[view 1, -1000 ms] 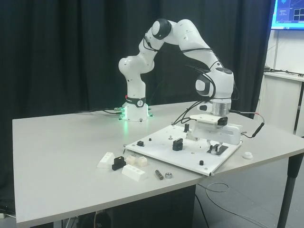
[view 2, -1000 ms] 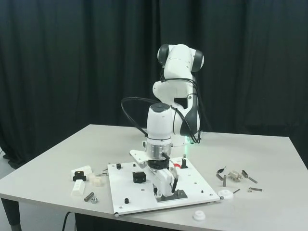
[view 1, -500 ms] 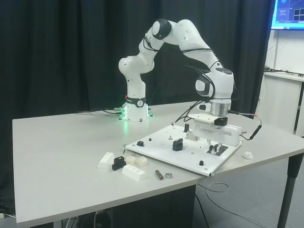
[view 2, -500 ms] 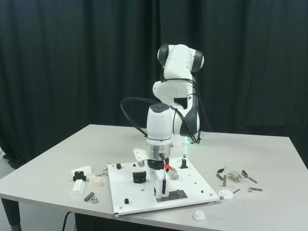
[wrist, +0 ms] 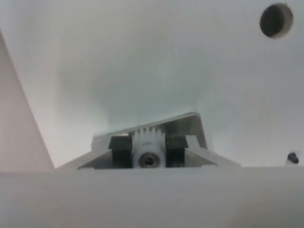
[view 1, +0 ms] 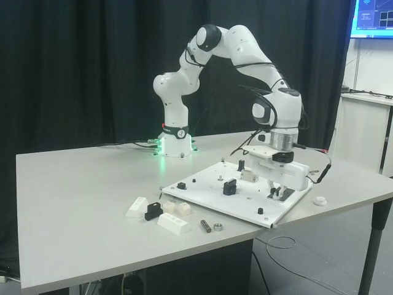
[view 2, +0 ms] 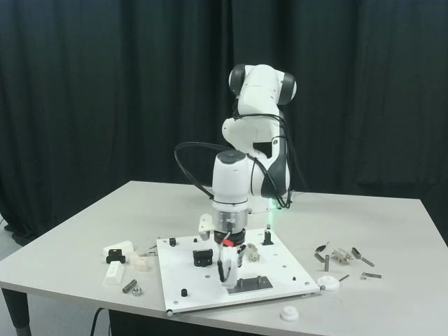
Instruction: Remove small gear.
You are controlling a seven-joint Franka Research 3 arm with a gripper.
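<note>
Arm (view 1: 245,43) arched right over from its base, wrist pointing straight down at the near corner of the white board (view 1: 209,196), and the gripper (view 2: 225,278) sits low on the grey mount (view 2: 252,283) there. The wrist view tells the story: the small gear (wrist: 148,142) is dead centre under the hand, directly below it, teeth showing along its top edge and its bored face turned towards the camera. It sits on that grey mount between two black blocks, one tight on each side. Are those blocks part of the hand or part of the fixture? Can't say from here, so whether the gripper is parted or clamped on the gear I cannot tell. My read: nothing sideways is needed, and the coming move looks like a straight lift up along the line of the wrist.

Around it all, a black curtain (view 1: 80,61) backs a grey table (view 1: 73,184), and a green light (view 1: 161,147) glows at the arm's base. White blocks (view 1: 173,222) lie just off the board's edge, well apart from the action, and small metal bits (view 2: 343,255) are scattered on the table off the board's far side
</note>
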